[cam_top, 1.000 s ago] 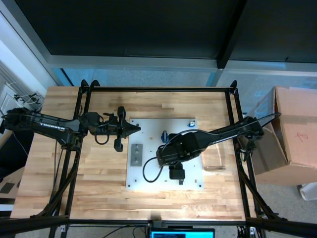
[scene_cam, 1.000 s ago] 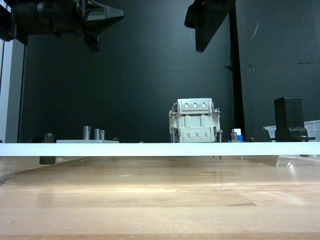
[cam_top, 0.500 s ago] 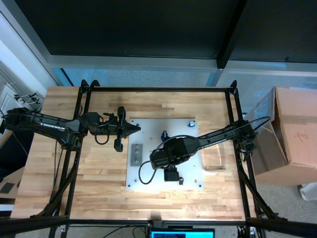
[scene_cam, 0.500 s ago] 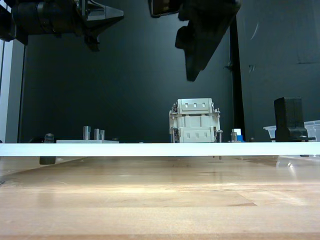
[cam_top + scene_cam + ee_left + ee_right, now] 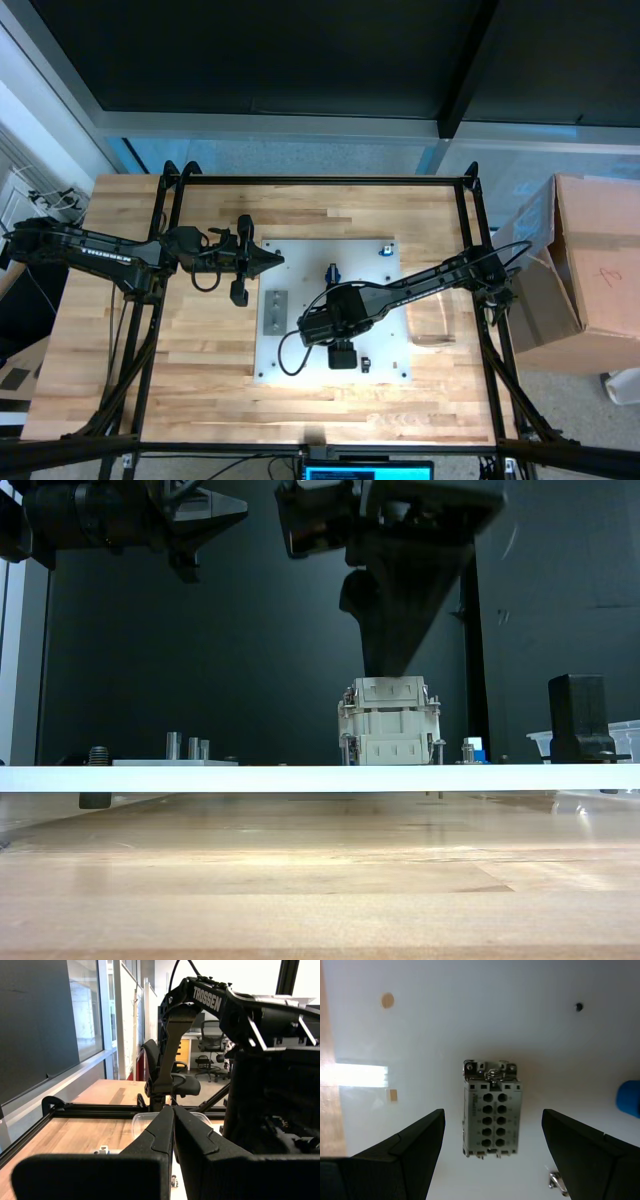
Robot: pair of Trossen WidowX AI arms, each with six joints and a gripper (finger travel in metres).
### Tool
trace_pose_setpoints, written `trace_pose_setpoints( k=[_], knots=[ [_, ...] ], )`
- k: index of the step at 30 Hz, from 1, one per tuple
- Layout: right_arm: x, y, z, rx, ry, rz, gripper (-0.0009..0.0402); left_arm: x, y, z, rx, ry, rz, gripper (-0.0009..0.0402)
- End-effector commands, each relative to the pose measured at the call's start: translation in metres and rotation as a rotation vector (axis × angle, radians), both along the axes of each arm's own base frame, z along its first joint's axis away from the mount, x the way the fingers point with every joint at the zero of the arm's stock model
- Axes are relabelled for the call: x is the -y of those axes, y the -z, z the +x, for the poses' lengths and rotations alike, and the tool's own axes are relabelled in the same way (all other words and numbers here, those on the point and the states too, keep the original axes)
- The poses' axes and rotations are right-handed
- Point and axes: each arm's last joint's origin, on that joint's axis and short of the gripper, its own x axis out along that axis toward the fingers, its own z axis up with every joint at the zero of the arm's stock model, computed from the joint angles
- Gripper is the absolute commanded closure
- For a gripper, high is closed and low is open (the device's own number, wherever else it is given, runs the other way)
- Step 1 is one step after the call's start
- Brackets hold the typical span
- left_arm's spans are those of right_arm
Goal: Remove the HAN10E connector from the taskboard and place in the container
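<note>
Finds connector (image 5: 390,723) seated upright in board (image 5: 300,255), untouched. Hangs right tool (image 5: 492,1125) just above it, released wide to straddle it for a grab. Parks left tool (image 5: 173,1110) clenched, empty, high over board's far-left corner, seemingly out of way.

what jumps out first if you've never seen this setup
The grey ten-hole HAN10E connector stands seated upright on the white task board, with the right end effector open directly above it. The left end effector is shut, high over the board's left edge.
</note>
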Motion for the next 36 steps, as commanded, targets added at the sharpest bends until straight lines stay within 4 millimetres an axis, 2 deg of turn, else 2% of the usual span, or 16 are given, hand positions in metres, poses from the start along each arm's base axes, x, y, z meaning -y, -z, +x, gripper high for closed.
trace_pose_setpoints(
  k=[1, 9, 14, 19, 31, 34, 36],
  knots=[
    [0.0002, 0.0077, -0.0002, 0.004, 0.001, 0.007, 0.0123, 0.0000, -0.0002, 0.0000, 0.001, 0.000, 0.000, 0.0393],
    [0.0007, 0.0158, 0.0006, 0.014, 0.002, 0.024, 0.0124, -0.0001, -0.0001, 0.0001, 0.000, 0.000, 0.000, 0.0393],
    [0.0018, 0.0156, 0.0014, 0.019, 0.003, 0.026, 0.0147, 0.0000, -0.0001, 0.0001, 0.000, 0.000, 0.000, 0.0393],
    [0.0041, 0.0155, 0.0022, 0.021, 0.009, 0.025, 0.0200, -0.0001, -0.0001, 0.0001, 0.000, 0.000, 0.000, 0.0393],
    [0.0044, 0.0147, 0.0016, 0.019, 0.008, 0.025, 0.0362, 0.0000, -0.0002, 0.0000, 0.001, 0.000, 0.000, 0.0393],
    [0.0047, 0.0120, 0.0006, 0.022, 0.008, 0.026, 0.0390, 0.0000, -0.0001, 0.0001, 0.000, 0.000, 0.000, 0.0393],
    [0.0050, 0.0082, -0.0008, 0.030, 0.008, 0.028, 0.0393, -0.0001, -0.0002, 0.0000, 0.001, 0.000, 0.000, 0.0393]
  ],
)
